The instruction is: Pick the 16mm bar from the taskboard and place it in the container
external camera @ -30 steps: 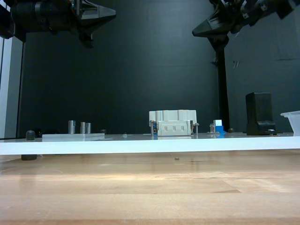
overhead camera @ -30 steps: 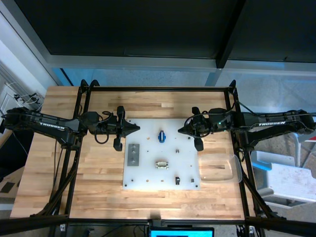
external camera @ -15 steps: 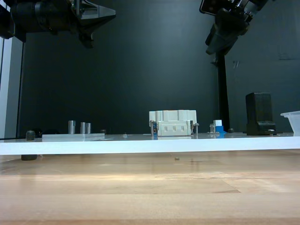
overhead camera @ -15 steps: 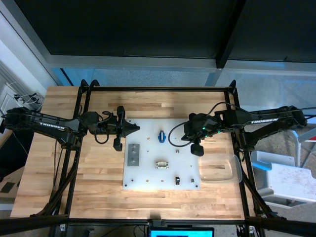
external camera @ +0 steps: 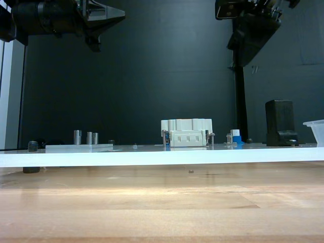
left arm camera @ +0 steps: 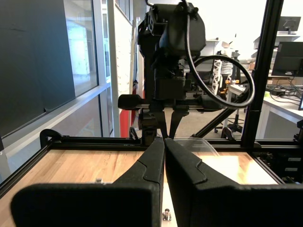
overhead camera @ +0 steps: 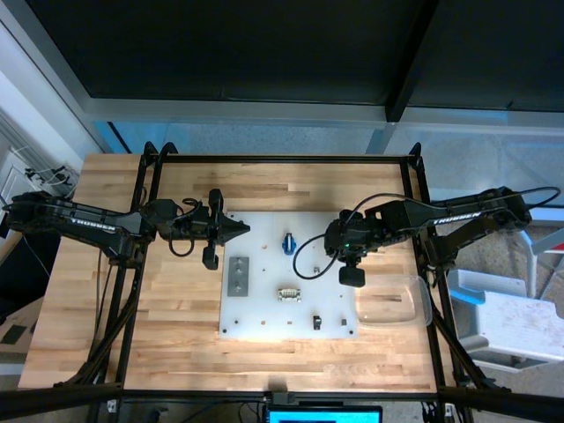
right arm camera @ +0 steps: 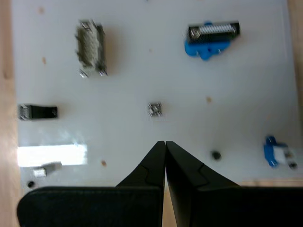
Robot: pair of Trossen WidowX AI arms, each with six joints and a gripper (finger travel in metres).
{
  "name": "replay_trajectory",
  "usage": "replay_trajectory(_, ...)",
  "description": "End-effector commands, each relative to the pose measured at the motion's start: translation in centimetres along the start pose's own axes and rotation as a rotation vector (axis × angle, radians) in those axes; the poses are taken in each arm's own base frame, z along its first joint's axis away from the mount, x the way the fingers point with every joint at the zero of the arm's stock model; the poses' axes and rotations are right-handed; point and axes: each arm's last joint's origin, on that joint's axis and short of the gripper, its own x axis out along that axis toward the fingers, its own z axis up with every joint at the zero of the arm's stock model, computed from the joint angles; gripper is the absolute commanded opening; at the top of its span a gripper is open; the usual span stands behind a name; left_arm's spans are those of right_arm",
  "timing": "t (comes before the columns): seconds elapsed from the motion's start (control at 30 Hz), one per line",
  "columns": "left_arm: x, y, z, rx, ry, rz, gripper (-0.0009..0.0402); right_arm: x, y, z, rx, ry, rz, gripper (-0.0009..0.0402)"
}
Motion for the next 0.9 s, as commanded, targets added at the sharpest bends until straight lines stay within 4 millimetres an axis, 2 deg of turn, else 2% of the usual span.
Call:
replay_trajectory(0.03, 0.0, 0.0, 0.0, 0.0, 0.0, 0.0, 0.0, -0.2, 0.4, -0.2, 0.005, 0.041, -0.019, 0.0)
replay_trajectory(0.67, 0.0, 0.0, 0.0, 0.0, 0.0, 0.0, 0.0, -0.9, 4.1, -2.4, 0.03, 0.138, 0.011, 0.0)
replay_trajectory(0.9, 0.0, 0.0, 0.0, 0.0, 0.0, 0.0, 0.0, -0.3, 5.3, -2.6, 0.024, 0.162, 0.012, 0.0)
